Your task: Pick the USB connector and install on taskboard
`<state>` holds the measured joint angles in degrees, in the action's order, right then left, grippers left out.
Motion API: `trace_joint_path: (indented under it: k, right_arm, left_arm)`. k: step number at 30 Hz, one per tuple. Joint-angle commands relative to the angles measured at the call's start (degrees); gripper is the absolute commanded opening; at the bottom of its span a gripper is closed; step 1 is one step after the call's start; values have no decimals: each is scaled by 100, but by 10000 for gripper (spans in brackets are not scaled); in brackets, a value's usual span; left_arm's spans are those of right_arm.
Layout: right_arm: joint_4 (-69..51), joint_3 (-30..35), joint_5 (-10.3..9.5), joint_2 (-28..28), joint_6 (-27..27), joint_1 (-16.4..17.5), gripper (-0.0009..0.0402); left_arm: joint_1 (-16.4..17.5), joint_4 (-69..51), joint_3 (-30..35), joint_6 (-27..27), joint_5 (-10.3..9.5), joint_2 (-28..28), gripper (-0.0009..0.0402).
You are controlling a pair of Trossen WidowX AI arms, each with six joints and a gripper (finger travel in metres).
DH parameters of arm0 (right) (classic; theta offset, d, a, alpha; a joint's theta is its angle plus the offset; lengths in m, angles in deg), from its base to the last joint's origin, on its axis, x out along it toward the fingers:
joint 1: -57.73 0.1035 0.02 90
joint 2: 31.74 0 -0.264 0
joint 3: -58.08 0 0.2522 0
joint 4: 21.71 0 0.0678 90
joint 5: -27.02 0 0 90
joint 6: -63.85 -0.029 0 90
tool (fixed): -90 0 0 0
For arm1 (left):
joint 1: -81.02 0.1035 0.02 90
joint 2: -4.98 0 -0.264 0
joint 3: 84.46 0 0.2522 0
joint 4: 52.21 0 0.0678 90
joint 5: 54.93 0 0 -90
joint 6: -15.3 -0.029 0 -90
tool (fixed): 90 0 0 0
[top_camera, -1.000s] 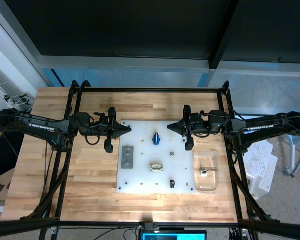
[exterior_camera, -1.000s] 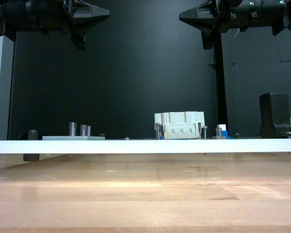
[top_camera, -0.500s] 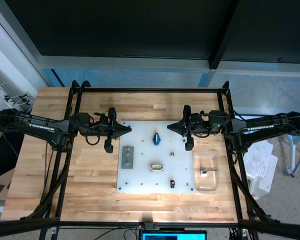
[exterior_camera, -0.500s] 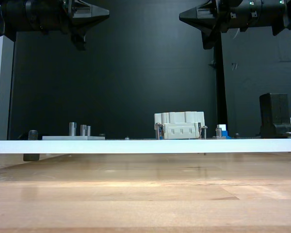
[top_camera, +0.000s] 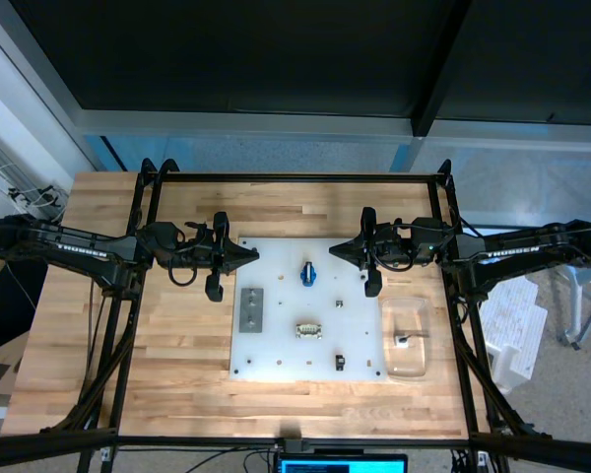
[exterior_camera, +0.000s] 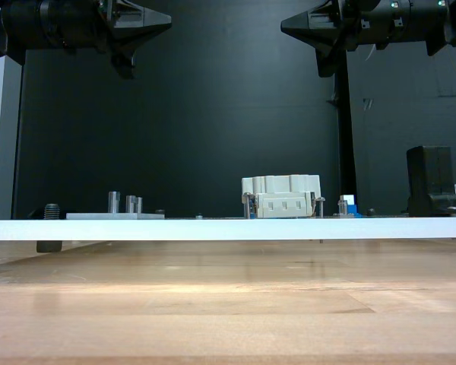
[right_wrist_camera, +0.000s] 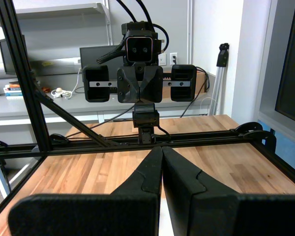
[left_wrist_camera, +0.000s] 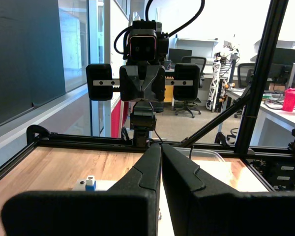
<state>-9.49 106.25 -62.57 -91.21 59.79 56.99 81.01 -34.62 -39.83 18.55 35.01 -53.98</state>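
The USB connector [top_camera: 402, 341] is a tiny whitish piece lying inside the clear plastic tray [top_camera: 411, 302], to the right of the taskboard. The taskboard [top_camera: 276, 340] is the white square plate in the middle of the table; its near edge [exterior_camera: 228, 228] shows in the low view. My left gripper [top_camera: 254, 254] hovers high over the board's far left corner, fingers shut with nothing held [left_wrist_camera: 161, 147]. My right gripper [top_camera: 333, 248] hovers high over the board's far right part, also shut and empty [right_wrist_camera: 162, 147]. Both point inward at each other, well away from the connector.
On the board stand a grey rectangular block [top_camera: 250, 308], a blue piece [top_camera: 308, 273], a silvery multi-pin socket [top_camera: 309, 330] and a small black part [top_camera: 341, 362]. A black frame [top_camera: 295, 178] borders the wooden table.
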Motion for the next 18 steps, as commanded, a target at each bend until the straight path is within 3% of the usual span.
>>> trace_joint_path:
  k: [1,4,7,18]
  right_arm:
    - [2,0,0,0,0,2,0]
    - [-20,0,-33,0,-44,2,0]
    - [-42,4,-463,2,-273,9,0]
    - [-2487,566,-435,24,-457,87,0]
  left_arm:
    - [2,0,0,-2,2,0,0]
    - [2,0,0,-2,2,-2,0]
    - [2,2,0,-2,2,0,0]
    - [0,2,2,-2,0,0,0]
